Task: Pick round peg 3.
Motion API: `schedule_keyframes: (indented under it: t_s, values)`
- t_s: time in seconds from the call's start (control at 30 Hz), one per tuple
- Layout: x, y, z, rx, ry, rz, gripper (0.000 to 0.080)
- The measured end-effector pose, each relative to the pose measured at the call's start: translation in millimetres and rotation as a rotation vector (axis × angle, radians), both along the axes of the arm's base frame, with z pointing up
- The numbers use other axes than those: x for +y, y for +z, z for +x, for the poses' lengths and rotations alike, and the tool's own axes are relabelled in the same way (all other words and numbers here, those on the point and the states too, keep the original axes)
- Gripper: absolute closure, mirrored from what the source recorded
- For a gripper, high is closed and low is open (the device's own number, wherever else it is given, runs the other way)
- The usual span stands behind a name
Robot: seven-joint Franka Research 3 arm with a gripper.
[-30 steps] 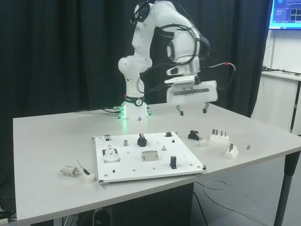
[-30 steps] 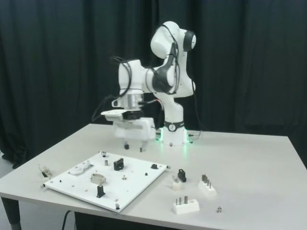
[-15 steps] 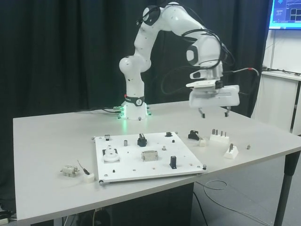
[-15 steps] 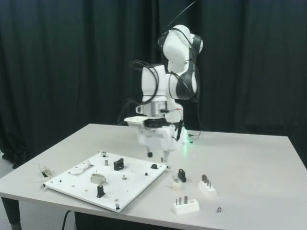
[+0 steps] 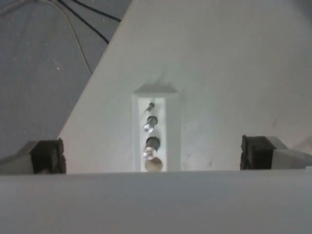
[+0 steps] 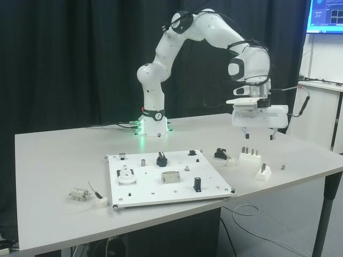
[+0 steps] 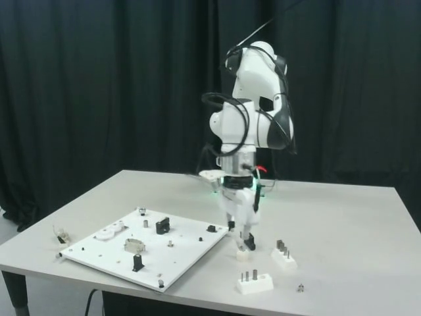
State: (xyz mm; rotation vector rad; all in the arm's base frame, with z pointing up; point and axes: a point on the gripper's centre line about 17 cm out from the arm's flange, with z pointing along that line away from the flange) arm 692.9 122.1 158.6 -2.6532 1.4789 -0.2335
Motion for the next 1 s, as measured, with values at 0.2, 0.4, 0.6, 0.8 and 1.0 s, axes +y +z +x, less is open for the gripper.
schedule_keyframes:
  t_s: [0.2, 0.4, 0.6, 0.8, 1.0]
  values:
    - [16.5, -15.2, 0.7, 0.018, -0.059, -0.007, 0.0003]
    - [26.4, -30.1, 3.5, 0.026, -0.099, -0.019, 0.0003]
    - [28.4, -43.5, 4.9, 0.035, -0.115, -0.034, 0.0003]
    - [27.3, -56.2, 4.6, 0.044, -0.131, -0.047, 0.0003]
    - [28.4, -69.2, 3.1, 0.056, -0.134, -0.057, 0.0003]
